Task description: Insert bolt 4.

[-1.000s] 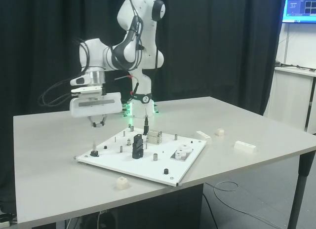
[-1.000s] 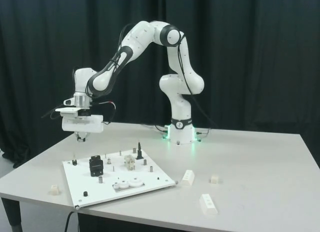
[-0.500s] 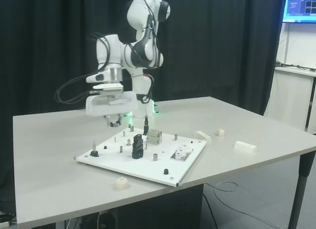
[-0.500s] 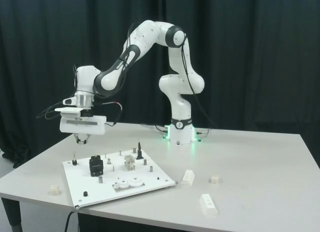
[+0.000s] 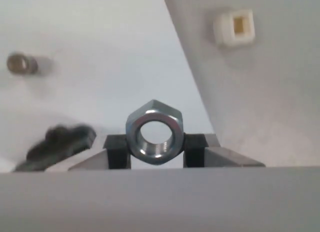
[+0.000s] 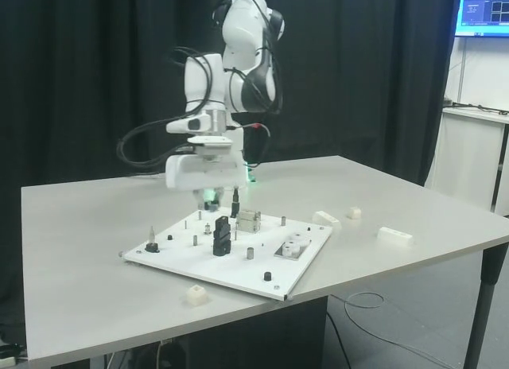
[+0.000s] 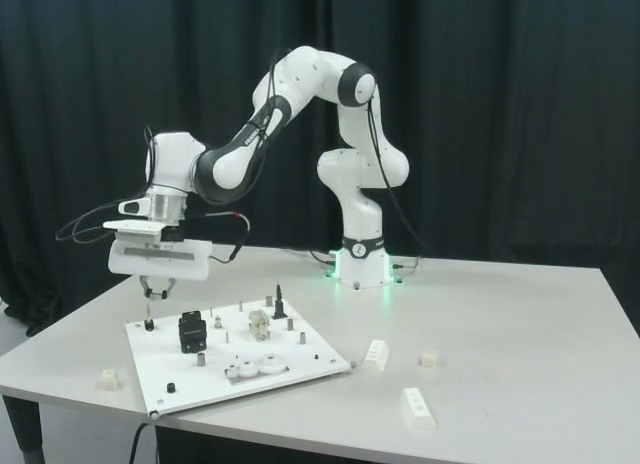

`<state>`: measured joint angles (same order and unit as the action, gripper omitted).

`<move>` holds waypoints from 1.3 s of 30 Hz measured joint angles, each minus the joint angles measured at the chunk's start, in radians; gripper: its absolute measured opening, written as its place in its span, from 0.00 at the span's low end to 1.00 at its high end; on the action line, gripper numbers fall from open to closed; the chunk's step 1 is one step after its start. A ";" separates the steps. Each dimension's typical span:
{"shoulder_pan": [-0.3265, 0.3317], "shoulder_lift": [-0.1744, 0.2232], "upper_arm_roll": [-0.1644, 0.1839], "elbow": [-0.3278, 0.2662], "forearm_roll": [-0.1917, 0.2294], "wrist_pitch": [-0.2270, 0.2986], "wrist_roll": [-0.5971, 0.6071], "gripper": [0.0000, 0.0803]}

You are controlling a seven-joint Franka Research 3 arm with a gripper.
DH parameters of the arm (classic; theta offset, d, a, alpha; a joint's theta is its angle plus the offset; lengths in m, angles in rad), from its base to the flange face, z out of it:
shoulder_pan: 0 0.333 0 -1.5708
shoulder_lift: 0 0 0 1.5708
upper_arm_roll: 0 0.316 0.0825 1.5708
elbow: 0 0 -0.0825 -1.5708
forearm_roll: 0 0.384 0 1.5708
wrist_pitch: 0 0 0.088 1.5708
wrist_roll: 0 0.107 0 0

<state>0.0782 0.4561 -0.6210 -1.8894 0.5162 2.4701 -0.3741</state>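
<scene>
My gripper [image 5: 154,151] is shut on a grey metal bolt [image 5: 154,132], which shows end-on as a hexagon with a round bore. The black fingers [image 5: 117,151] press on its two sides. Under it lies the white board [image 5: 90,52], whose edge runs right beside the bolt. In the second room view the gripper [image 7: 157,287] hangs above the far left corner of the board [image 7: 215,389], over a black knob with a peg [image 7: 148,324]. The first room view has the gripper [image 6: 207,197] above the board [image 6: 238,267].
A small white cube [image 5: 234,27] [image 6: 196,294] [image 7: 108,380] lies on the grey table beside the board. The board carries black blocks [image 6: 221,235], white gears [image 6: 295,242], and several pegs. White blocks [image 6: 394,236] [image 6: 327,218] lie to the right.
The arm has swung the hand from beyond the board's left side to over the board, and a little lower. The fingers have stayed shut.
</scene>
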 joint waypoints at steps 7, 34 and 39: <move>0.021 0.078 0.006 0.115 -0.003 -0.067 0.000 0.28; 0.010 0.315 0.065 0.484 -0.113 -0.286 -0.044 0.28; -0.014 0.339 0.089 0.519 -0.118 -0.304 -0.078 0.28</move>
<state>0.0646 0.7949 -0.5317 -1.3701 0.3982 2.1658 -0.4517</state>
